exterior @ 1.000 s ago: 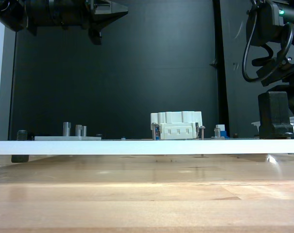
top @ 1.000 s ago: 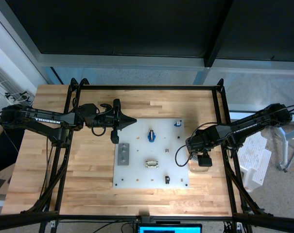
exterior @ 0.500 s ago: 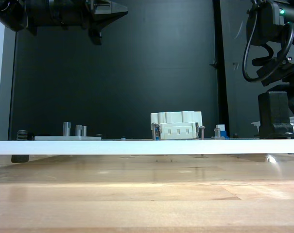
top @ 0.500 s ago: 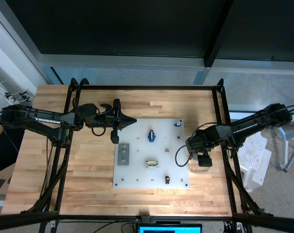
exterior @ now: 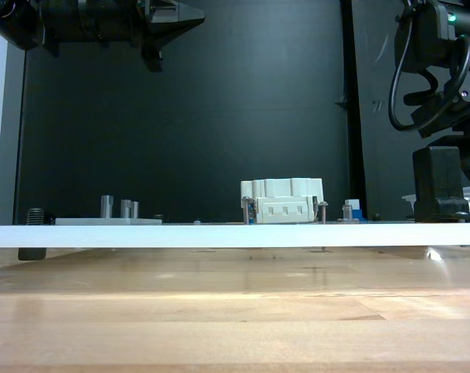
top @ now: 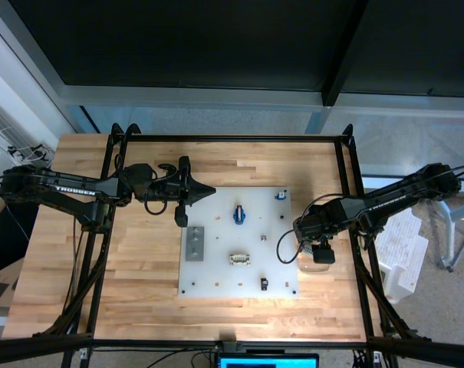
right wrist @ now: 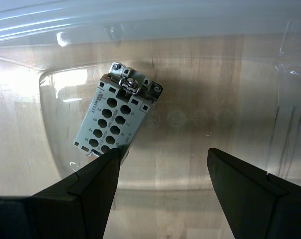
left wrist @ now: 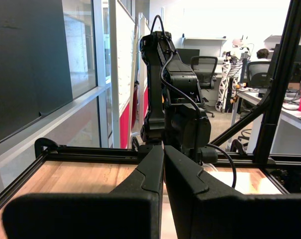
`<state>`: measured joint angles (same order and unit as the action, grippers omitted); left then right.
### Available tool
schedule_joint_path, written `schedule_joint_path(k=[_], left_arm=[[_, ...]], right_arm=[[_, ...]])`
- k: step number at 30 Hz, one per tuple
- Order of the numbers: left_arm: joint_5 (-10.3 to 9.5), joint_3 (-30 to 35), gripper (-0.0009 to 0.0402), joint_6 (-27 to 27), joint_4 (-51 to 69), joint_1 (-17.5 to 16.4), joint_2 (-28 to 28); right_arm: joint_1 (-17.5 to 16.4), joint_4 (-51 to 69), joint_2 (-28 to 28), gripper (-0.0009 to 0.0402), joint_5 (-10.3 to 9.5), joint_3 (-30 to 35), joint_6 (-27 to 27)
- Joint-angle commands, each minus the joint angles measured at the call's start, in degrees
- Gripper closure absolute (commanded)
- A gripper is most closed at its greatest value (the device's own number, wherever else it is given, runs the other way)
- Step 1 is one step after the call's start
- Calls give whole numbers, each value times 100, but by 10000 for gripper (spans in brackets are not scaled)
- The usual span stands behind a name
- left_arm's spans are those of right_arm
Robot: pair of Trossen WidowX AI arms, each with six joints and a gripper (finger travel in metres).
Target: Pick the HAN10E connector and install on the hub
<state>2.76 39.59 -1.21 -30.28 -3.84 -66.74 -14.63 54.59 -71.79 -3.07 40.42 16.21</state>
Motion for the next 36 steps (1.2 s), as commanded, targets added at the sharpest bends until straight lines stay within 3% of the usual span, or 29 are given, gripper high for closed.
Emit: schedule_joint_path(k=[1,8,19,30,34,36], left_arm=[[0,0,393,2,-2,-2,0],[0,0,393,0,-2,-2,0],[0,0,393,0,-2,-2,0],[0,0,393,0,-2,-2,0],[0,0,393,0,-2,-2,0],[0,0,393,0,-2,0,0]], right_arm=[[-4,72,0,150,2,48,-2],[-11,343,0,150,48,304,70],[-33,876,0,150,48,813,658],[-240,984,0,146,57,1128,2205],[-584,970,0,133,354,1128,2719],[-739,925,0,126,365,1128,2957]])
